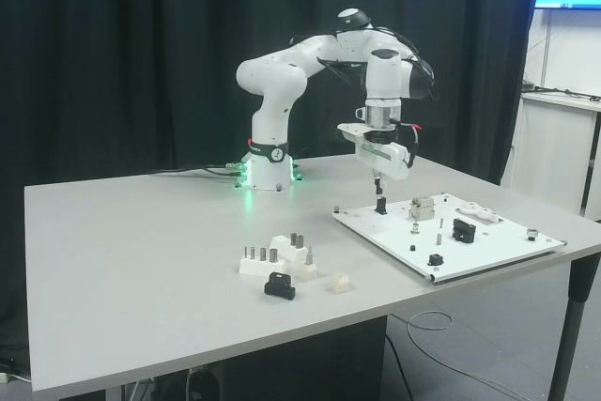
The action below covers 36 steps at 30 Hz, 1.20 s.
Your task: Insert USB.
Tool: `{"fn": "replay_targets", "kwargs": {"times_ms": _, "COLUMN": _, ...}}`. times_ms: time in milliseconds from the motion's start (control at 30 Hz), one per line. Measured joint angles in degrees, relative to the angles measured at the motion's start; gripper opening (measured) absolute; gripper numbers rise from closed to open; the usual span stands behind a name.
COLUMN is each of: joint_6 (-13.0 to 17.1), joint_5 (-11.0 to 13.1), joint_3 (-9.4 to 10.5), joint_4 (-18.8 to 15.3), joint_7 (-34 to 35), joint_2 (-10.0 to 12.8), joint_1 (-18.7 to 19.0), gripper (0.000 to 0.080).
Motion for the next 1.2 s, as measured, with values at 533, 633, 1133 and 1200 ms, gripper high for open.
{"fn": "replay_targets", "kwargs": {"times_ms": 533, "joint_6": -0.3, "joint_5": 0.8, "joint_3": -0.22, "joint_4": 0.3, "joint_7": 0.0, "joint_2": 0.0, "joint_1": 0.2, "gripper": 0.0067}}
{"fn": "replay_targets", "kwargs": {"times_ms": 633, "joint_6": -0.6, "joint_5": 0.8, "joint_3": -0.21, "joint_4": 0.3, "joint_7": 0.0, "joint_2": 0.0, "joint_1": 0.5, "gripper": 0.0067}}
{"fn": "replay_targets", "kwargs": {"times_ms": 1133, "joint_6": -1.1, "joint_5": 0.4, "joint_3": -0.08, "joint_4": 0.3, "joint_7": 0.0, "joint_2": 0.0, "joint_1": 1.5, "gripper": 0.0067}}
{"fn": "replay_targets", "kwargs": {"times_ms": 1200, "joint_6": -1.0, "joint_5": 0.0, "joint_3": -0.08, "joint_4": 0.4, "joint_7": 0.0, "joint_2": 0.0, "joint_1": 1.6, "gripper": 0.0067}}
